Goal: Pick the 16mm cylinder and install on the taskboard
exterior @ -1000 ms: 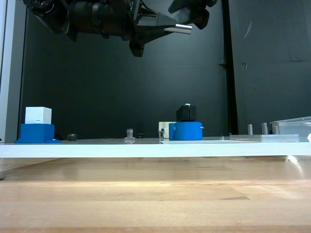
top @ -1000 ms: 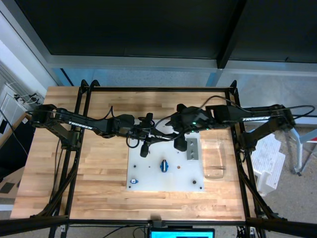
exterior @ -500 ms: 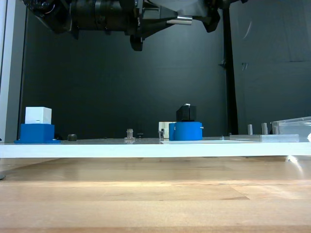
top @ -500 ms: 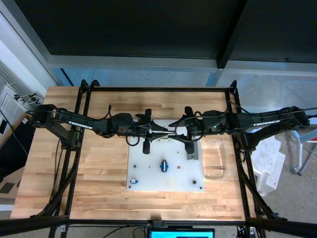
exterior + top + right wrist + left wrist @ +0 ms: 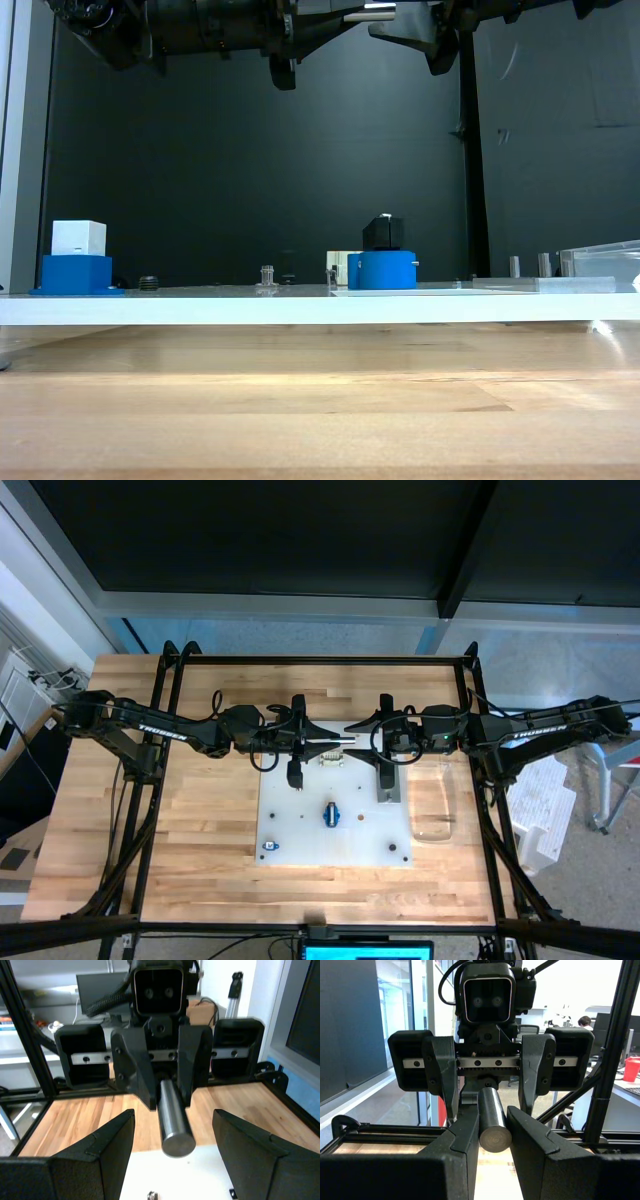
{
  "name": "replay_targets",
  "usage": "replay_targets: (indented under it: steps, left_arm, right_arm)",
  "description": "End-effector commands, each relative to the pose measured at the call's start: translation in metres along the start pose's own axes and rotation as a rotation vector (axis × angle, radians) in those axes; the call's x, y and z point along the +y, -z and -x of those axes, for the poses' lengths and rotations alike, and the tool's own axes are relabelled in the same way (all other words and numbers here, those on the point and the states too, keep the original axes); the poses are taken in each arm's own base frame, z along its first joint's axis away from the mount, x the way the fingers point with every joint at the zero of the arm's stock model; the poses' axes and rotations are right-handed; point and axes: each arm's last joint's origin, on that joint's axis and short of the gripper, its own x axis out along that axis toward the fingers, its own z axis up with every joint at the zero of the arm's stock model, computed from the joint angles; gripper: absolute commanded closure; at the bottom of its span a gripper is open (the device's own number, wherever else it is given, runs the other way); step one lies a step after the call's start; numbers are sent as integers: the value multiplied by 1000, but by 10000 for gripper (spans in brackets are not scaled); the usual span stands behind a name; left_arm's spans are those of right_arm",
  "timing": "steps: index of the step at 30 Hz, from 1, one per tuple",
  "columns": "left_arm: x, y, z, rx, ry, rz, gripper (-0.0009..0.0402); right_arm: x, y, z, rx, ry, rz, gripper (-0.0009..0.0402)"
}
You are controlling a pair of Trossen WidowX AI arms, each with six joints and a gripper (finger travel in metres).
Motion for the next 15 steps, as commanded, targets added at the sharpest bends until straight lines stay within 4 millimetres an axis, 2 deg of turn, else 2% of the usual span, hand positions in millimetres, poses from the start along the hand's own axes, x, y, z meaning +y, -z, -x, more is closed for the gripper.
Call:
replay_targets:
  steps: [1, 15]
  left_arm:
    - [0, 0, 0, 0, 0, 2, 383]
    - [0, 0, 0, -1, 0, 6, 383]
  right_arm:
    - [0, 1, -1, -3, -2, 9, 189]
    - [1, 0, -1, -30, -28, 18, 239]
